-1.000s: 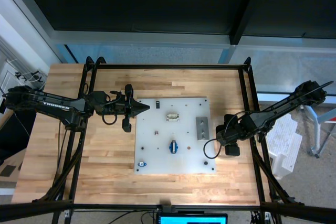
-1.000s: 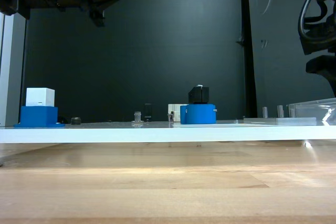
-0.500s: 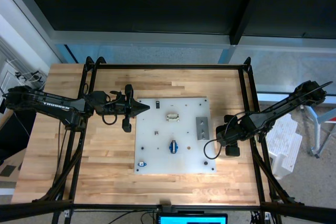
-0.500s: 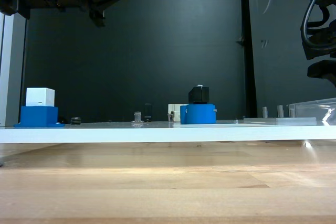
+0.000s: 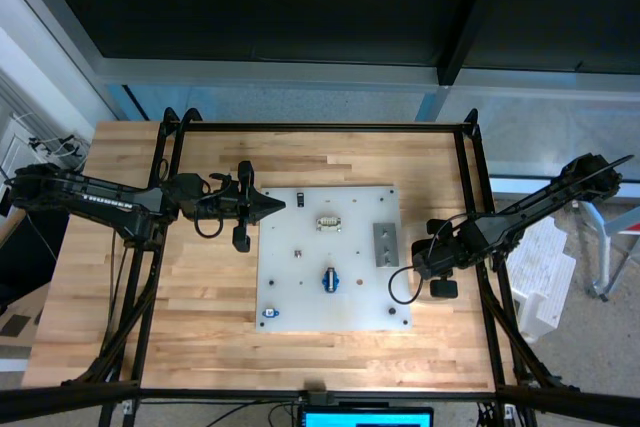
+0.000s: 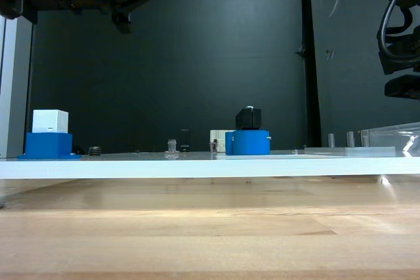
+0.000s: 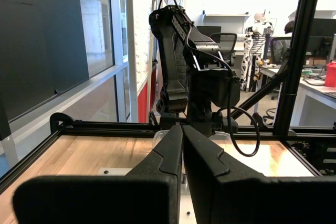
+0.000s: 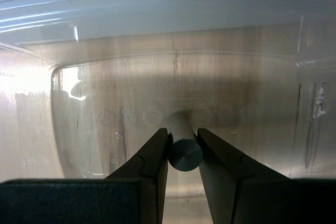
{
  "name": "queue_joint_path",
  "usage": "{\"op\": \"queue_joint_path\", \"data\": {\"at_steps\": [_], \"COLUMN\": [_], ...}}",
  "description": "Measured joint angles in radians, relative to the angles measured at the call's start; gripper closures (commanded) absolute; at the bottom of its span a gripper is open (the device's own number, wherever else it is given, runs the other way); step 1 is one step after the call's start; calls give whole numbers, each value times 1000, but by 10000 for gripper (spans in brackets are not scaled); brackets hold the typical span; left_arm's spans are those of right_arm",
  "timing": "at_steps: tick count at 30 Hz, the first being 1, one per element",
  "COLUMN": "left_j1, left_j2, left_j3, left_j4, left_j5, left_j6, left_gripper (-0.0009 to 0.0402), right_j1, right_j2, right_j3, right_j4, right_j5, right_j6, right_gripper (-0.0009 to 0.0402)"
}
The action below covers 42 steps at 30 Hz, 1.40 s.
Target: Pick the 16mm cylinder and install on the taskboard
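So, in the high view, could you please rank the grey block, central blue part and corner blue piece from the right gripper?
The right gripper, off the taskboard's right edge, grips the cylinder; left gripper hovers far left.
1. grey block, right
2. central blue part
3. corner blue piece, near left

The pale wooden table (image 5: 180, 287) carries the white square taskboard (image 5: 300, 292), lying flat at its middle. A clear plastic tray (image 6: 400, 134) sits just right of that board. A black frame (image 5: 320, 128) runs along the table's far, left and right sides.
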Motion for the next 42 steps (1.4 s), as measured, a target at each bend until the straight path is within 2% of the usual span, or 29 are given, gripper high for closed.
{"op": "queue_joint_path", "data": {"at_steps": [7, 25, 29, 33, 42], "left_j1": [0, 0, 0, 0, 0], "left_j2": [0, 0, 0, 0, 0], "left_j3": [0, 0, 0, 0, 0], "left_j4": [0, 0, 0, 0, 0], "left_j5": [0, 0, 0, 0, 0], "left_j6": [0, 0, 0, 0, 0], "left_gripper": [393, 393, 393, 393, 393], "right_j1": [1, 1, -1, -3, -22], "right_j2": [-1, -4, 27, 69, 159], "right_j3": [23, 251, 294, 340, 409], "right_j4": [-35, -185, -188, -192, -185], "right_j5": [-16, -19, -16, 8, 8], "right_j6": [-23, -35, -46, -47, -54], "right_gripper": [381, 381, 381, 381, 381]}}
